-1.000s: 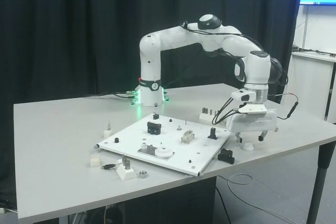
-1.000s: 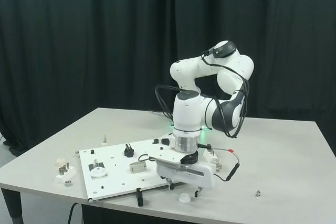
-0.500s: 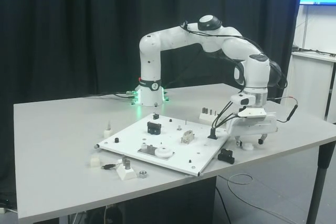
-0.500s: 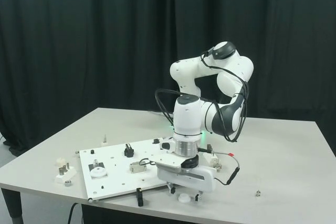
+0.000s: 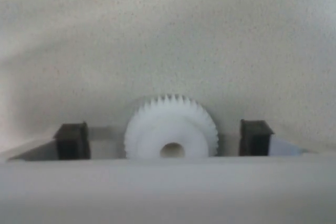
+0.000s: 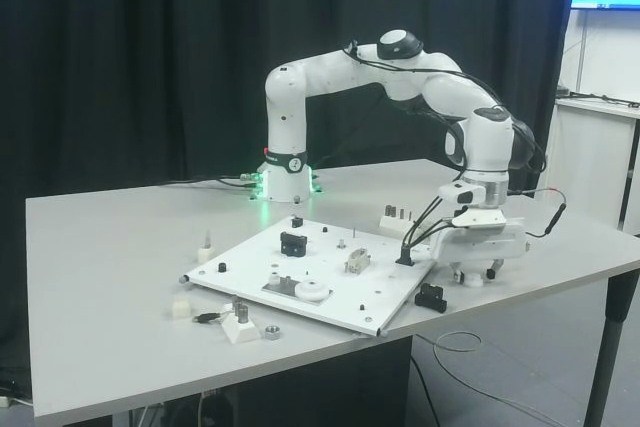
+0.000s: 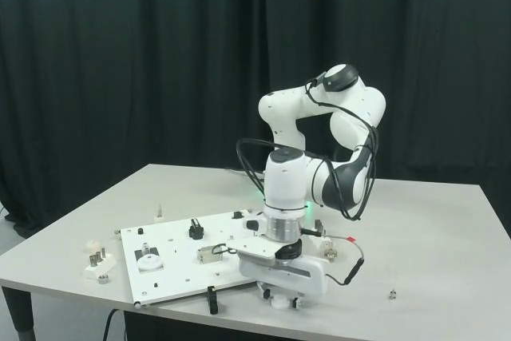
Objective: Pick medium gear.
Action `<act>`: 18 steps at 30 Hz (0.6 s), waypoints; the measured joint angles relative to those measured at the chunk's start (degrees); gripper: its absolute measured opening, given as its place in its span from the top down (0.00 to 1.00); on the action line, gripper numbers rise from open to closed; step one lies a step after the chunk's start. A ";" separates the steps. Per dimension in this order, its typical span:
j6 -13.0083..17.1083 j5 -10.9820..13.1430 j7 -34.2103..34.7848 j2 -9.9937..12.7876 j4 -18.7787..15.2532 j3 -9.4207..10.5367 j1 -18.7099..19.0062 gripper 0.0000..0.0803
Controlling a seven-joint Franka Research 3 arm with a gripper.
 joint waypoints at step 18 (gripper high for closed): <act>1.01 0.12 0.00 -0.24 -0.28 -0.05 -0.02 0.65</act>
